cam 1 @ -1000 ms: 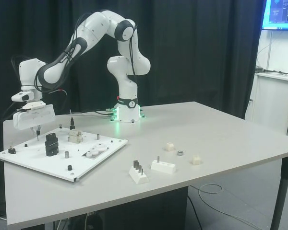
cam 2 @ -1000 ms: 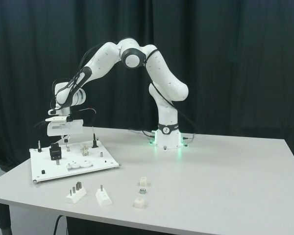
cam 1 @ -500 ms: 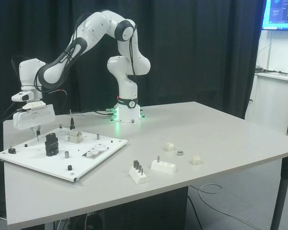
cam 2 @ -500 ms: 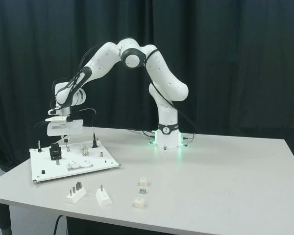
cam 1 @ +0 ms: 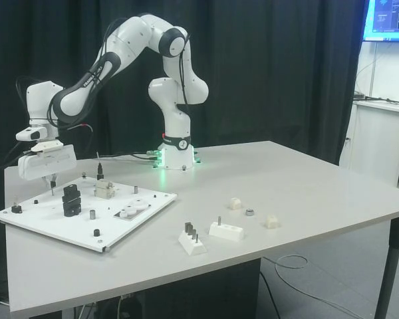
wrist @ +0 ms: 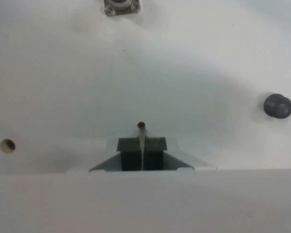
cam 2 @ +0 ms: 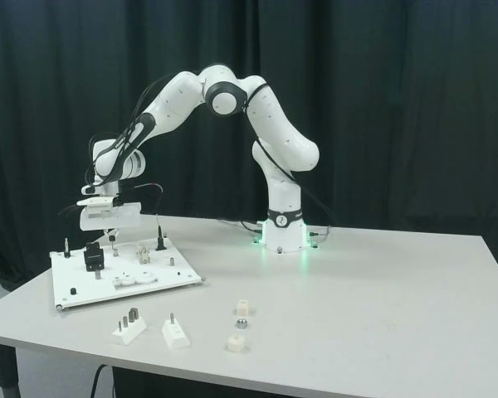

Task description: Insert round peg 1.

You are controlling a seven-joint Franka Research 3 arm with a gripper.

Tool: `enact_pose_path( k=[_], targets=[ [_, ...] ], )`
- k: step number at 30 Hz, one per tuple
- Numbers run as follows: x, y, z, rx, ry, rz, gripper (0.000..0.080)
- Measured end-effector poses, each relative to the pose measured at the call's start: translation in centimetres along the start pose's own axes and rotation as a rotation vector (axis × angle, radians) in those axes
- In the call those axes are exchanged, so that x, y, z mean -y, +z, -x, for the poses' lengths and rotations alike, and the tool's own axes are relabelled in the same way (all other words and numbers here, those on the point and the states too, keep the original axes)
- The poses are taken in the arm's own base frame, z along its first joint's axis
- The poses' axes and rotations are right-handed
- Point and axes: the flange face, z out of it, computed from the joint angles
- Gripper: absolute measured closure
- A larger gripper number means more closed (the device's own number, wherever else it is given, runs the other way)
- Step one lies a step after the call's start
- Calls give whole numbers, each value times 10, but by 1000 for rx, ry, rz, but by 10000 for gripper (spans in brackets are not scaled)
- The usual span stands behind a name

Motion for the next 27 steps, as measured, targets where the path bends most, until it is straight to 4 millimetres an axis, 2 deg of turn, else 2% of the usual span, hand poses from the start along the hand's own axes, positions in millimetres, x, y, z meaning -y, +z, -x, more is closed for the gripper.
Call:
enact_pose_path(
  k=[27],
  targets=[
    [-1, 0, 4, 4, 7, -14, 786]
  ],
)
